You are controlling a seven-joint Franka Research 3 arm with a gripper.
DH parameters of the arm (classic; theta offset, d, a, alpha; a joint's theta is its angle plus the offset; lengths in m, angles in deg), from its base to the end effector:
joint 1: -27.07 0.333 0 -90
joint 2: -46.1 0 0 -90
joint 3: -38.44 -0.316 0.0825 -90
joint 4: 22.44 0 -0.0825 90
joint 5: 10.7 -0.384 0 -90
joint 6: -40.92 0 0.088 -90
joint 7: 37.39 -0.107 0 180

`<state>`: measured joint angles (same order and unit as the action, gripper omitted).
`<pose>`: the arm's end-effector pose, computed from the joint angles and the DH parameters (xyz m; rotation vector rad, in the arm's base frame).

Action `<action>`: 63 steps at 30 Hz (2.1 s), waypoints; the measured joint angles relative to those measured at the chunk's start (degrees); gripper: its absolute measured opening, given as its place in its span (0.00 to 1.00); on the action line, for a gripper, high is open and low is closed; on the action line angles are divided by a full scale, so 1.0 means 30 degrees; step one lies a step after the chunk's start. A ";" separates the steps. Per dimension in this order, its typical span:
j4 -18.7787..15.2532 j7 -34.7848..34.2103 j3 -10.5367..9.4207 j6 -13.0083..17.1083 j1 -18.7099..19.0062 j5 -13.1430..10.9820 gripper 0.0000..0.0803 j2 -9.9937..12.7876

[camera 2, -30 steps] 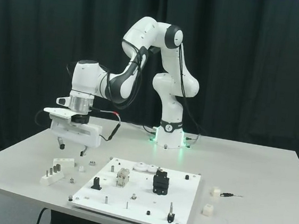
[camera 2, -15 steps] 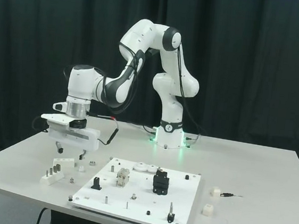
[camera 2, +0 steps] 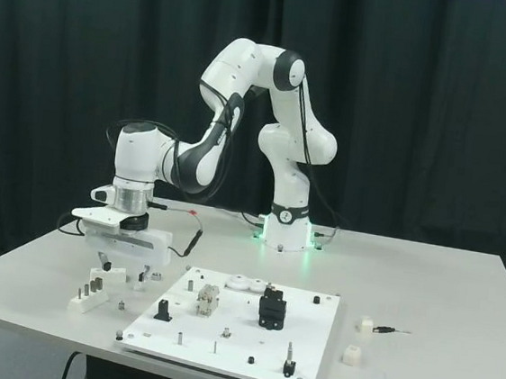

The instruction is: Pick BNC.

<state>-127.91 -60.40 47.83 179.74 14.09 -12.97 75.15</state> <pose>0.6072 -0.2414 0.2626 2.8461 -1.1987 0.1277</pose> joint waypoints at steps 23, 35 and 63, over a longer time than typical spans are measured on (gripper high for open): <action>0.0830 0.0001 0.0059 0.0003 -0.0255 -0.0791 1.00 0.1528; 0.1397 0.0027 0.0046 0.0002 -0.0254 -0.1056 1.00 0.2289; 0.1467 0.0168 0.0056 0.0002 -0.0246 -0.1272 1.00 0.3033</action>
<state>-123.51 -59.89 48.00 179.74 13.35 -16.79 84.25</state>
